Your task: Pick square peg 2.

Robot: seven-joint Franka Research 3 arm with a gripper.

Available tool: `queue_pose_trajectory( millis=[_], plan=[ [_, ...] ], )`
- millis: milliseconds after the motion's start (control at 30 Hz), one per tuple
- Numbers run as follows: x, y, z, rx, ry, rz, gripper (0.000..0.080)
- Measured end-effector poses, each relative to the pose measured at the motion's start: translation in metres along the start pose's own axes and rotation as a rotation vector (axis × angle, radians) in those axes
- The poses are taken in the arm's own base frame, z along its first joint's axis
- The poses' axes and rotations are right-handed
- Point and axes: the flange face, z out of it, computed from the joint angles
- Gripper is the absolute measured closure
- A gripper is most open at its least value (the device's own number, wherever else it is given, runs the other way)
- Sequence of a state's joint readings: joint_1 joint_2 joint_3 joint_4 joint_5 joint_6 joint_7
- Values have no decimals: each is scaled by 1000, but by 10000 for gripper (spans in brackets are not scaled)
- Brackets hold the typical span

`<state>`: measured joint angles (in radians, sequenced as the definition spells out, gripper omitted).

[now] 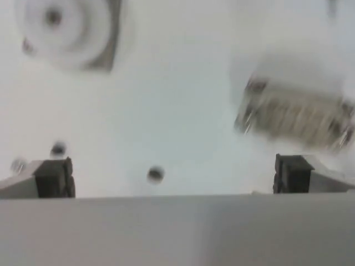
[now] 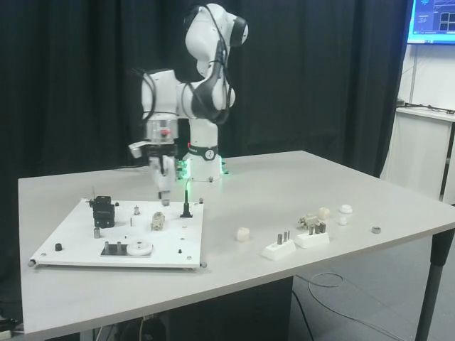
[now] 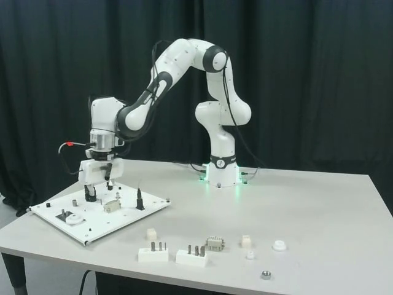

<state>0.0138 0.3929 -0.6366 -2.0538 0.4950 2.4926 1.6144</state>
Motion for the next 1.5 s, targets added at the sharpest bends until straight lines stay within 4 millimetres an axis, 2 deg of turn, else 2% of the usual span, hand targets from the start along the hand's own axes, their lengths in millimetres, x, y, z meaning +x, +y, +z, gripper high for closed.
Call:
queue_pose_trajectory(
  millis=[367, 767, 1167, 1500],
  plan=[
    [-79, 32, -4, -5, -29, -2, 3],
    [-153, 73, -9, -13, -12, -54, 3],
    [-217, 112, -11, -34, -2, -11, 3],
    [-259, 130, -4, -55, 31, -5, 3]
  ],
)
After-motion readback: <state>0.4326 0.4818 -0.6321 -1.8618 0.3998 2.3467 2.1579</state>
